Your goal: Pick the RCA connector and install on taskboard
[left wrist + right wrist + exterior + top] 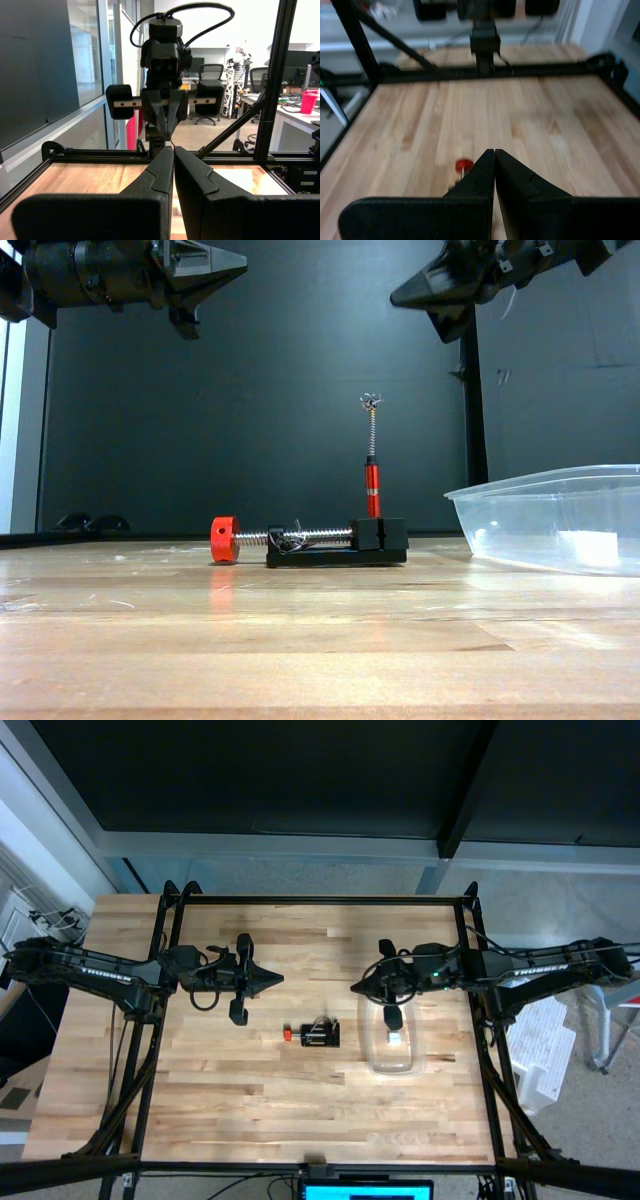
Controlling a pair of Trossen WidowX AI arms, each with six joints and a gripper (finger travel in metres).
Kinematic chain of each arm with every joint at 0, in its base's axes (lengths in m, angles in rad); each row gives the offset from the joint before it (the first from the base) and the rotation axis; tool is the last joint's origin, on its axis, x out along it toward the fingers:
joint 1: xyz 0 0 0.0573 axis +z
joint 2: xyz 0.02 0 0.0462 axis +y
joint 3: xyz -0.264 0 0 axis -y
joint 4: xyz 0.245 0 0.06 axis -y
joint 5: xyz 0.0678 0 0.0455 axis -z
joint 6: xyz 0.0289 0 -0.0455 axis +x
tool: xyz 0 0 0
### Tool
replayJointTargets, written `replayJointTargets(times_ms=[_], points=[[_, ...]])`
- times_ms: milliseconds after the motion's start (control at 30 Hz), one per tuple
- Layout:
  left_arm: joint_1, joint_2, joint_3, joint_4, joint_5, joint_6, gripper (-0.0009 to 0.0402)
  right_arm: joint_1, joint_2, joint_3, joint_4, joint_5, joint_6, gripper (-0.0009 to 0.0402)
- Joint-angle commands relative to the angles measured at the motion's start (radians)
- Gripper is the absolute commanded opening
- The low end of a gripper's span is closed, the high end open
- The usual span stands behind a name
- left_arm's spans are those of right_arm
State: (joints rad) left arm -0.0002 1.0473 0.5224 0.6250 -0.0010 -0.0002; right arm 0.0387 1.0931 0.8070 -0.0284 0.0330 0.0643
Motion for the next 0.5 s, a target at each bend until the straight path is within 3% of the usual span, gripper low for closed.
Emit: replayJointTargets(times_ms=[33, 500], points=[[0.0, 0.0, 0.0, 0.0, 0.0, 0.0, 0.0, -0.015, -0.04, -0.052, 0.089, 0.0, 0.001, 0.0], [0.0, 0.0, 0.0, 0.0, 0.0, 0.0, 0.0, -0.021, -0.194, -0.24, 0.332, 0.031, 0.001, 0.0]])
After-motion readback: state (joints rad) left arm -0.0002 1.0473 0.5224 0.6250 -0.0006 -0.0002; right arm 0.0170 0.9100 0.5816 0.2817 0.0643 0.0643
